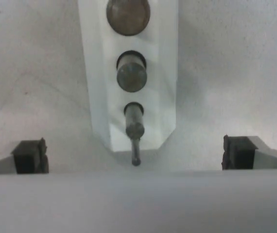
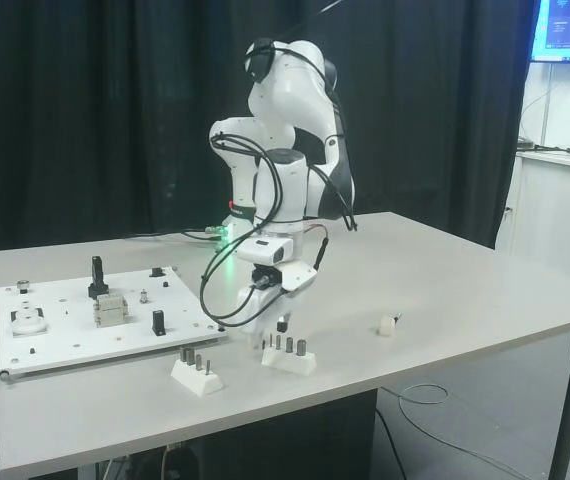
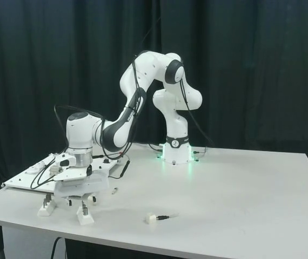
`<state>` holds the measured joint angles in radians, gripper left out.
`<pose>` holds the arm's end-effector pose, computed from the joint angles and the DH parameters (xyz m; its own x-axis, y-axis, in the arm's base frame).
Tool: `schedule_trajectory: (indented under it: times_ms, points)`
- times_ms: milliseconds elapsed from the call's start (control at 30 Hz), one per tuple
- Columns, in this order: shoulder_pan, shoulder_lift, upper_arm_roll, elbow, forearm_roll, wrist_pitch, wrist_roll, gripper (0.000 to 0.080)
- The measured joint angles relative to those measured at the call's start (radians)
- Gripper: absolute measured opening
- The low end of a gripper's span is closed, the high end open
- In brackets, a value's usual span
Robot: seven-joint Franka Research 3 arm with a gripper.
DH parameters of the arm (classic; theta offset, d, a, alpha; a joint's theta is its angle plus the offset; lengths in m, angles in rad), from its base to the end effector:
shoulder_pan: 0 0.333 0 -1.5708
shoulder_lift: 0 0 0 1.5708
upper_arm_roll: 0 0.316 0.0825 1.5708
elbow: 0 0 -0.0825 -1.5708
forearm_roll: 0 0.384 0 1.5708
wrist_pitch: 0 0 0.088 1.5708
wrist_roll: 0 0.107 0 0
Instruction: Pick round peg 1.
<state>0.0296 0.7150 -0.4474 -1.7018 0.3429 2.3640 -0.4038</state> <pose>0.6321 -0.2412 0.2119 0.9877 -0.1549 0.0189 -0.1557 -0.9864 0.0531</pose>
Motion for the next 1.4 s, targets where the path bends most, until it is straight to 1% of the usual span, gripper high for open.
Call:
schedule_trajectory:
  times_ms: [267, 300, 567, 600, 767, 800, 933, 967, 1233, 1267, 1400]
  points:
    - [-0.005, 0.013, 0.004, 0.012, 0.000, 0.000, 0.000, 0.0800]
    - [-0.006, 0.013, 0.005, 0.013, 0.000, 0.000, 0.000, 0.0688]
    - [-0.010, 0.015, 0.007, 0.014, 0.000, 0.000, 0.000, 0.0688]
    - [-0.010, 0.015, 0.007, 0.014, 0.000, 0.000, 0.000, 0.0384]
    - [-0.010, 0.015, 0.008, 0.015, 0.000, 0.000, 0.000, 0.0384]
    - [-0.010, 0.015, 0.008, 0.015, 0.000, 0.000, 0.000, 0.0224]
    - [-0.010, 0.015, 0.008, 0.015, 0.000, 0.000, 0.000, 0.0224]
    - [-0.011, 0.015, 0.008, 0.015, 0.000, 0.000, 0.000, 0.0063]
    - [-0.011, 0.015, 0.008, 0.020, 0.000, -0.003, 0.000, 0.0063]
    - [-0.011, 0.015, 0.008, 0.022, 0.000, -0.005, 0.000, 0.0019]
    - [-0.013, 0.015, 0.008, 0.033, 0.000, -0.024, 0.000, 0.0019]
